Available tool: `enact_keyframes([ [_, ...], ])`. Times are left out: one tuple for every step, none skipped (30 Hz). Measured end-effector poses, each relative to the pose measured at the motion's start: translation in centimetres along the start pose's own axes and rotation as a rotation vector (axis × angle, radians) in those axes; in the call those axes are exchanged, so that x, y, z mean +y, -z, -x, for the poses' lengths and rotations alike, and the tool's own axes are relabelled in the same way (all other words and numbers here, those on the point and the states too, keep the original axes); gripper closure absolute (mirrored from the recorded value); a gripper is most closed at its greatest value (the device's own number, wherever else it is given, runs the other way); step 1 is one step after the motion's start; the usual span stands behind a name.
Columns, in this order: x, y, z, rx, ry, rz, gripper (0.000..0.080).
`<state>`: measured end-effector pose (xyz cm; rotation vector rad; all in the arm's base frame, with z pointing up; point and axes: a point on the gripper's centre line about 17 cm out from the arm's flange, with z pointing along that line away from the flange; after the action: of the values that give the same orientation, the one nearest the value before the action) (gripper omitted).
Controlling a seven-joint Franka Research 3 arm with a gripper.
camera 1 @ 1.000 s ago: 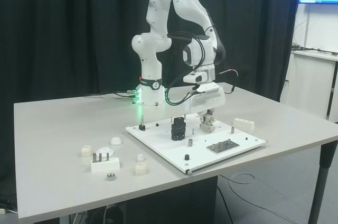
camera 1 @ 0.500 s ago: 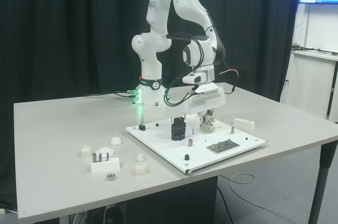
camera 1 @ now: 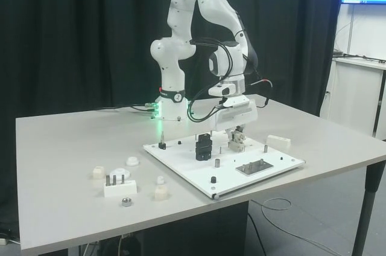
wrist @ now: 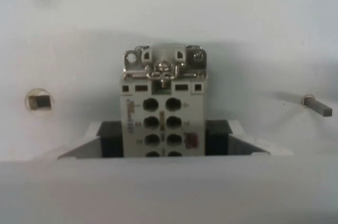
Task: Insert waterproof.
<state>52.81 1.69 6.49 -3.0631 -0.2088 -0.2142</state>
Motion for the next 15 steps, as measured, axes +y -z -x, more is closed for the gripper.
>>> enact_keyframes([
  [0.00,0.00,0.00,0.000,0.000,0.000,0.0488],
  [0.00,0.00,0.00,0.000,0.001,0.000,0.0488],
  [0.00,0.00,0.00,0.000,0.001,0.000,0.0488],
  [0.00,0.00,0.00,0.000,0.001,0.000,0.0488],
  [0.00,0.00,-0.01,0.000,0.002,0.000,0.0488],
  [-0.01,0.00,-0.01,0.000,0.003,0.000,0.0488],
  [-0.01,0.01,-0.01,0.000,0.006,0.000,0.0488],
  [-0.02,0.01,-0.01,0.000,0.010,0.000,0.0488],
  [-0.03,0.01,-0.02,0.000,0.013,0.000,0.0488],
  [-0.03,0.02,-0.02,0.000,0.016,0.000,0.0488],
  [-0.05,0.02,-0.03,0.001,0.019,0.000,0.0488],
  [-0.07,0.03,-0.04,0.001,0.025,0.000,0.0488],
  [-0.10,0.05,-0.07,0.001,0.031,0.000,0.0488],
  [-0.13,0.08,-0.11,0.002,0.036,-0.001,0.0488],
  [-0.16,0.13,-0.17,0.003,0.041,-0.001,0.0488],
])
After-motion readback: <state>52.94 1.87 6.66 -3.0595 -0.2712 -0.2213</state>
